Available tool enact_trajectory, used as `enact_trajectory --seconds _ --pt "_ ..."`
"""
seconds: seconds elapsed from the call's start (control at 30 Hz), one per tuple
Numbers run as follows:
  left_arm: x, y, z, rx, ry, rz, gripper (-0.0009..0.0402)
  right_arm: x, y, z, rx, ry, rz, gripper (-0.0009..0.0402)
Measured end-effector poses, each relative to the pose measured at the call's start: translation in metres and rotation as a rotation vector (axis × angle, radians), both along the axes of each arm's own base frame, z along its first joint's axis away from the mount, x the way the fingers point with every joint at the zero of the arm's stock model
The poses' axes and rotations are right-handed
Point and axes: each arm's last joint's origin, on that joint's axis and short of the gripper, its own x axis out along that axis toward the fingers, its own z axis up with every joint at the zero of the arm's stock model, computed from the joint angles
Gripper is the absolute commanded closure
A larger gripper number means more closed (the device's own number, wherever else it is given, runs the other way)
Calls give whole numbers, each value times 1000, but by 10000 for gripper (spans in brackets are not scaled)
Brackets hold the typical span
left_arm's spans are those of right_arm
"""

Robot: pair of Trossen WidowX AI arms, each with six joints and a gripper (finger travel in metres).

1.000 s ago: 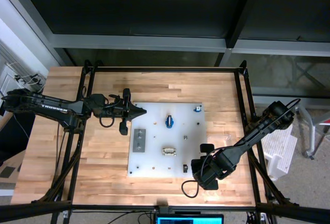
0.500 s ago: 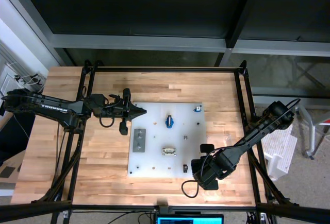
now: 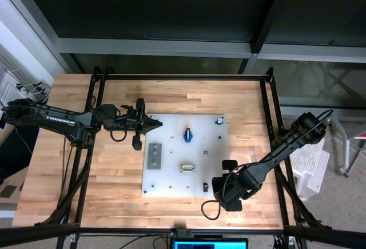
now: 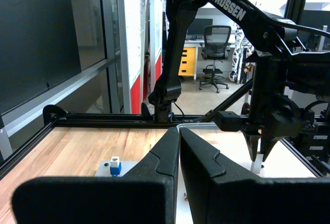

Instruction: Pick the 16mm bar and install on taskboard

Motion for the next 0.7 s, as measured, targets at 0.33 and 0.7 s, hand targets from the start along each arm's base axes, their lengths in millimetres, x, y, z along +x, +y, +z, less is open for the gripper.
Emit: enact_trajectory --seconds 0.33,0.7 --pt "0 0 0 0 0 0 393 0 0 -1 -1 1 -1 391" --pt "0 0 0 0 0 0 393 0 0 -2 5 -2 -4 391"
